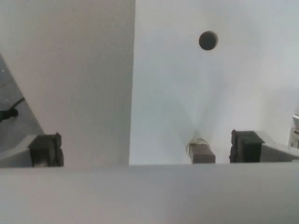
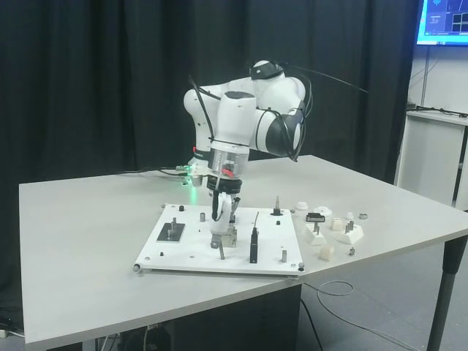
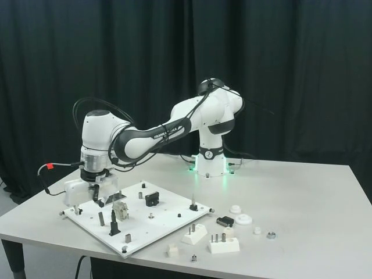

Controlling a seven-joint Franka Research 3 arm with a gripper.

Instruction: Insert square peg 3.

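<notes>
Fingers (image 1: 46,150) stand wide apart, holding nothing. We see the gripper (image 1: 145,150) low over the white board (image 1: 210,93), a square peg (image 1: 202,153) standing between its fingertips.

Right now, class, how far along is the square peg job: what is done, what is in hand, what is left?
Done: the arm has reached the white board and the gripper sits low over it. In hand: nothing; its jaws stand wide apart, with a small grey peg upright on the board between them, close to one finger. Left: closing on the peg, lifting it and seating it. The round hole ahead is bare.
</notes>
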